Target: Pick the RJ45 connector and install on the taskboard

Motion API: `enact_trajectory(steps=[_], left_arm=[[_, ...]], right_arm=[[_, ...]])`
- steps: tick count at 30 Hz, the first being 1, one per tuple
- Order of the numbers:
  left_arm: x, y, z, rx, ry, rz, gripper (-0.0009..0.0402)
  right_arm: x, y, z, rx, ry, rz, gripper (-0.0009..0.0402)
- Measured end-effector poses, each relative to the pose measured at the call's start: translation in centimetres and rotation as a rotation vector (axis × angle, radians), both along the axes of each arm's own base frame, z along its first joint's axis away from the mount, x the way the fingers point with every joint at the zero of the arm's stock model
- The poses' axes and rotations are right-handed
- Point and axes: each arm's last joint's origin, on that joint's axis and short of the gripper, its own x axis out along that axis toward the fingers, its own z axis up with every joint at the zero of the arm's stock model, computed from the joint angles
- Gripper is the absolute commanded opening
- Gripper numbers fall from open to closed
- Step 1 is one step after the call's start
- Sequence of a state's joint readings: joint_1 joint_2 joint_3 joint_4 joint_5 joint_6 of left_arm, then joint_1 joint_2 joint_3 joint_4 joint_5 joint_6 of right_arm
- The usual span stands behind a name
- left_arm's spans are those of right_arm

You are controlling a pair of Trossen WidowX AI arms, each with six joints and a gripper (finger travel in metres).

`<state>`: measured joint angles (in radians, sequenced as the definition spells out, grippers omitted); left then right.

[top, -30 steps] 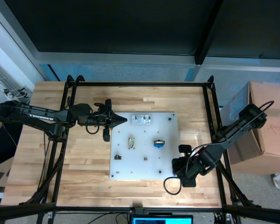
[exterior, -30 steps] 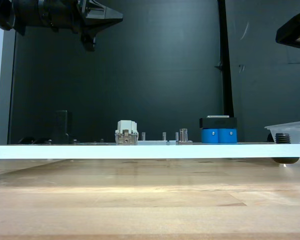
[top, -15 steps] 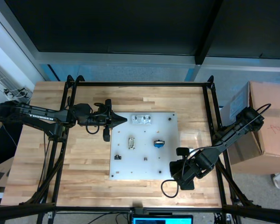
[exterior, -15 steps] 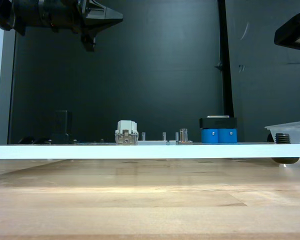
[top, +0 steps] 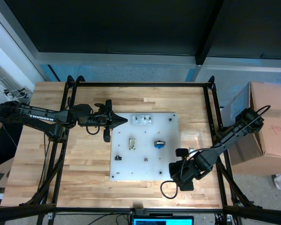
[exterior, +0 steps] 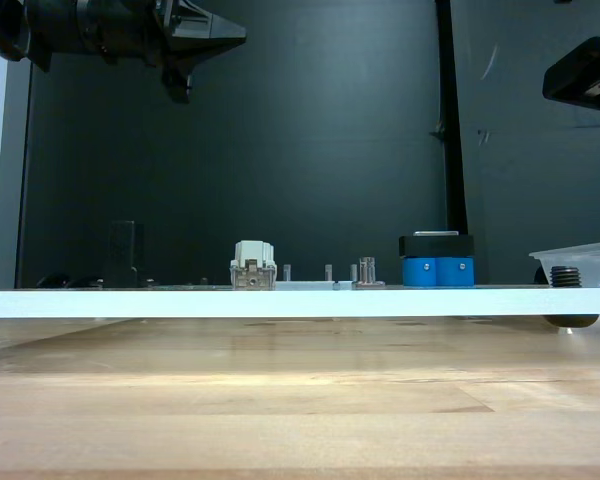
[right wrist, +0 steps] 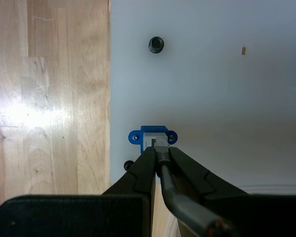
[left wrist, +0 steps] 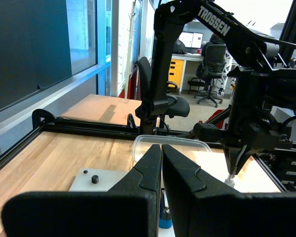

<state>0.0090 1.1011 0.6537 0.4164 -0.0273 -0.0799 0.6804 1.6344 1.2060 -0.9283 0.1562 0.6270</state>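
Right gripper shifted left, clamping RJ45 connector (above taskboard); left gripper closed, over its corner.

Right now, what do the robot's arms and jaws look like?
Both are matte black jointed segments with white TROSSEN lettering and looping black cables. Jaws on the left arm, over the board's far-left corner, and on the right arm, over its near-right corner, are tapered wedges.
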Motion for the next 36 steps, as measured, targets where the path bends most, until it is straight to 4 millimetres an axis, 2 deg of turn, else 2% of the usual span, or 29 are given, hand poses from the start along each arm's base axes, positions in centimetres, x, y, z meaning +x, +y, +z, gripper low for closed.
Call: enact_trajectory(steps=[27,36], left_arm=[[0.0,0.0,0.0,0.0,0.0,0.0,0.0001],[0.0,0.0,0.0,0.0,0.0,0.0,0.0001]], right_arm=[[-0.1,0.1,-0.2,0.009,0.015,0.013,0.0],[-0.4,-0.1,-1.6,0.031,0.001,0.011,0.0]])
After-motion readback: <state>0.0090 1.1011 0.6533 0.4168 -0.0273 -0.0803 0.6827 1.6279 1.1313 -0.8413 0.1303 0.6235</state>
